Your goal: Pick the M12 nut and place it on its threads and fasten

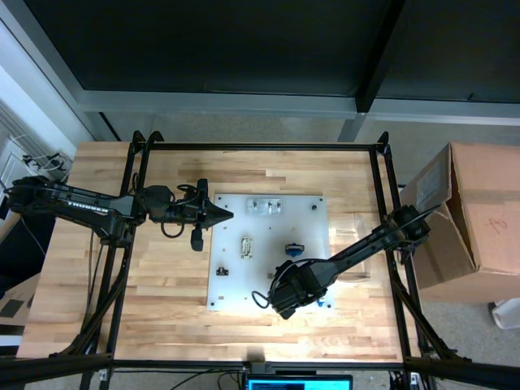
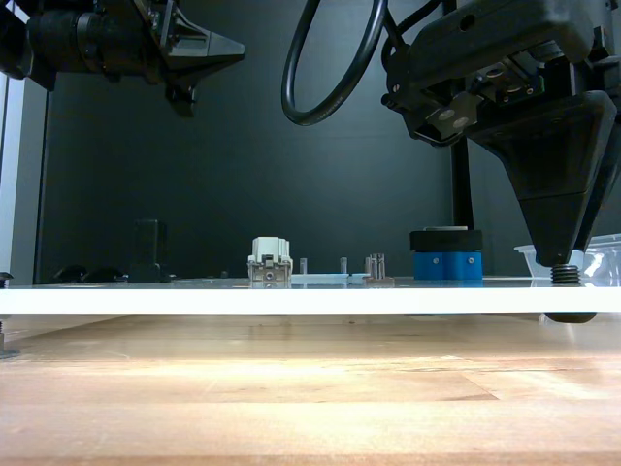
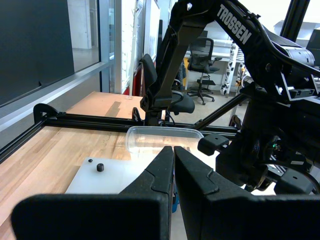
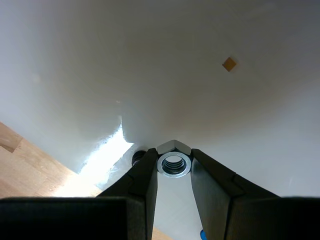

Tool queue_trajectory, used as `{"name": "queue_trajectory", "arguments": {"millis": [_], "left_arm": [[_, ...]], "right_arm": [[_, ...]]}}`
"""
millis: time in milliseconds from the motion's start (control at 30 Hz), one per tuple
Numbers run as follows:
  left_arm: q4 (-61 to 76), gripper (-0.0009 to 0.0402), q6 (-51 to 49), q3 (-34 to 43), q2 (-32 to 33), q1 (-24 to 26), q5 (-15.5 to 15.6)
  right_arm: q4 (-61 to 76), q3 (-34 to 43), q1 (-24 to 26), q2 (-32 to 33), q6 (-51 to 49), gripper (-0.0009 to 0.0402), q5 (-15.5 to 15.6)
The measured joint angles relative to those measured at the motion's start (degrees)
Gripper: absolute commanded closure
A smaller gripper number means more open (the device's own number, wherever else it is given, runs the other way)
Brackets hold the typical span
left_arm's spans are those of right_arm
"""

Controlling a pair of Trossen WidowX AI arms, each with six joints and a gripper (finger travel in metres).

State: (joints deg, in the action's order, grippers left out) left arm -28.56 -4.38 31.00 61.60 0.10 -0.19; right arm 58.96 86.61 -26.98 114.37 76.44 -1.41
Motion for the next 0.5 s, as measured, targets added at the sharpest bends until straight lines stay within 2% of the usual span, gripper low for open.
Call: {"name": "queue_trajectory", "arguments": {"millis": [167,500], "left_arm": [[0.0,0.0393,0.0,0.0,0.0,0.0,0.0],[0.0,0.0393,0.0,0.0,0.0,0.0,0.0]], "right_arm": [[0.7,2.8,0.1,-0.3,2.0,0.0381,1.5],[1.4,4.6,1.0,0.6,4.3,0.0381,1.6]]}}
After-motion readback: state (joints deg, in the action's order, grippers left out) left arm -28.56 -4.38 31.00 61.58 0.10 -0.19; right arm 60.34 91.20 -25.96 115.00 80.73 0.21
